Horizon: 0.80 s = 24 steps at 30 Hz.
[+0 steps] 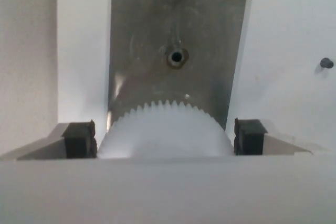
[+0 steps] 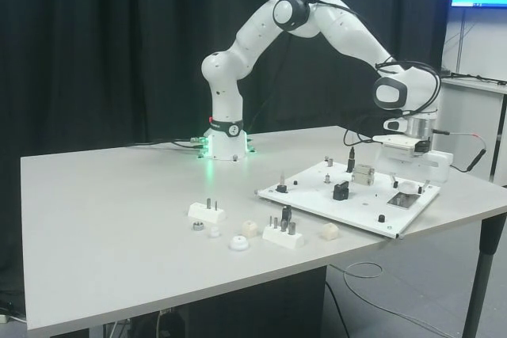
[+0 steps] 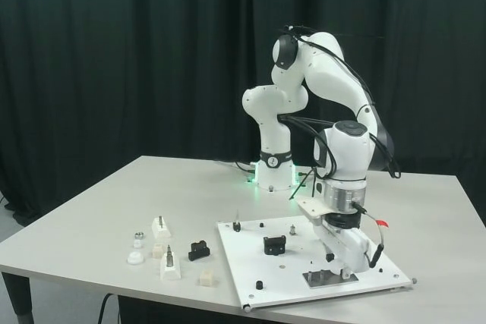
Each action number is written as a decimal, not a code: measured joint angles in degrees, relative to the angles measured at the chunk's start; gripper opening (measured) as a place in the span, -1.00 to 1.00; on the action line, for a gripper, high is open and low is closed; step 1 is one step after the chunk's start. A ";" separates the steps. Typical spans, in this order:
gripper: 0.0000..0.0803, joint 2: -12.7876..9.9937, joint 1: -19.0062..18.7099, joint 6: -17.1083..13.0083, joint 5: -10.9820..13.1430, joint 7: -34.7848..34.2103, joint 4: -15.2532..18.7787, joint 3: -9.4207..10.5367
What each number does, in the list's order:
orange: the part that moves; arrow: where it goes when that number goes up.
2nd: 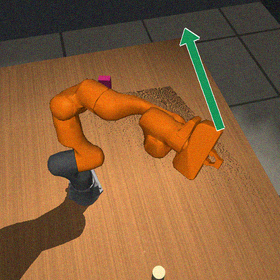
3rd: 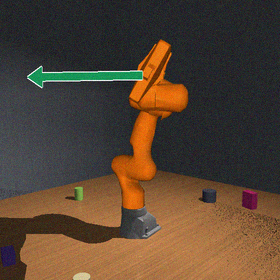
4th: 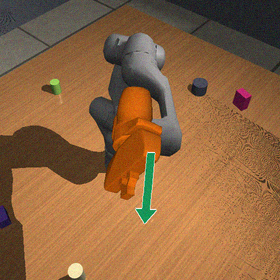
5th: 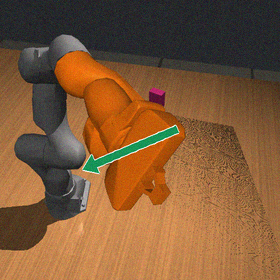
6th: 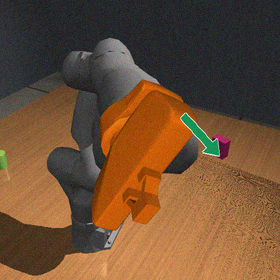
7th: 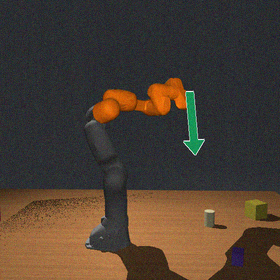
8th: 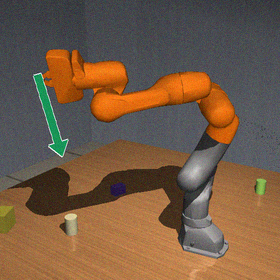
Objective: Insert large gear.
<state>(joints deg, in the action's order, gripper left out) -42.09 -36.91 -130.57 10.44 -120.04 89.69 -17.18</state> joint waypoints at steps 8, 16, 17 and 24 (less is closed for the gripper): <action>0.44 0.00 -0.18 -0.22 -0.82 0.06 0.08 0.00; 0.44 0.00 -0.32 -0.27 -1.52 0.11 0.08 -0.01; 0.44 -0.01 -0.36 -0.28 -1.71 0.14 0.08 -0.01; 0.44 -0.01 -0.69 -0.37 -2.96 0.16 0.07 -0.02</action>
